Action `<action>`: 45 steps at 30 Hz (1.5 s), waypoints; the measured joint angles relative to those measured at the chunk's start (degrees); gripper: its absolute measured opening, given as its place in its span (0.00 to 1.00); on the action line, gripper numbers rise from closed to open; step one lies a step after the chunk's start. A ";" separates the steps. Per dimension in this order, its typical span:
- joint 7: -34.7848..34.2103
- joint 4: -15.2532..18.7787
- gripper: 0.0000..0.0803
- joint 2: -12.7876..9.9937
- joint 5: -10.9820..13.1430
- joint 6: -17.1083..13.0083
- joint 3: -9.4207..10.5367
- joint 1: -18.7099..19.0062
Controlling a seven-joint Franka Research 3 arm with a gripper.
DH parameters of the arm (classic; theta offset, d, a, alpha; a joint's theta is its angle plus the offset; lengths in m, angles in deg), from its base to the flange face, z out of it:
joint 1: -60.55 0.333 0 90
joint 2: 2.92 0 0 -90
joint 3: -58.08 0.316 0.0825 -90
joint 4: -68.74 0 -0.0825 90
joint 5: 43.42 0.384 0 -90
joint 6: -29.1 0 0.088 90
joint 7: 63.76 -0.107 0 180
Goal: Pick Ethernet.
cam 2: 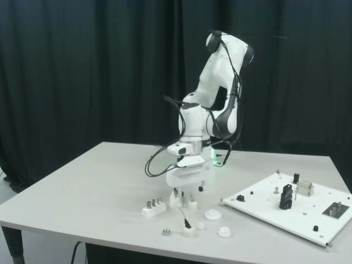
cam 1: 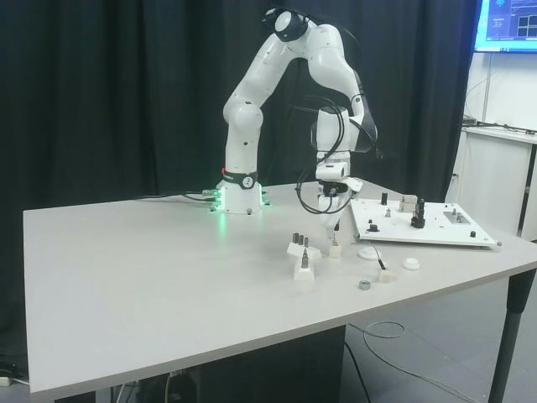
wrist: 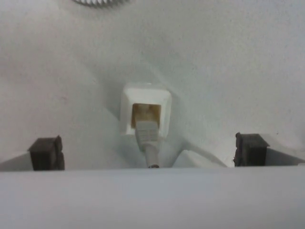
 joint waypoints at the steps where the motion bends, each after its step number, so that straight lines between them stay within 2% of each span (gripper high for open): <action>1: 0.07 -0.02 1.00 0.00 0.00 -0.11 0.33 -0.30; 30: 1.34 -1.36 1.00 0.42 0.00 -3.13 9.87 -9.83; 31: 1.34 -1.41 0.87 0.46 0.00 -3.14 10.15 -10.22; 32: 1.34 -1.45 0.87 0.50 0.00 -3.15 10.43 -10.59; 33: 1.34 -1.49 0.63 0.54 0.00 -3.15 10.67 -10.91; 39: 1.40 -1.96 0.63 0.74 -0.05 -3.17 12.30 -13.07; 40: 1.45 -2.05 0.43 0.79 -0.08 -3.17 12.52 -13.38; 44: 1.83 -2.26 0.43 1.19 -0.19 -3.18 13.32 -14.50; 45: 1.97 -2.28 0.21 1.33 -0.23 -3.18 13.48 -14.74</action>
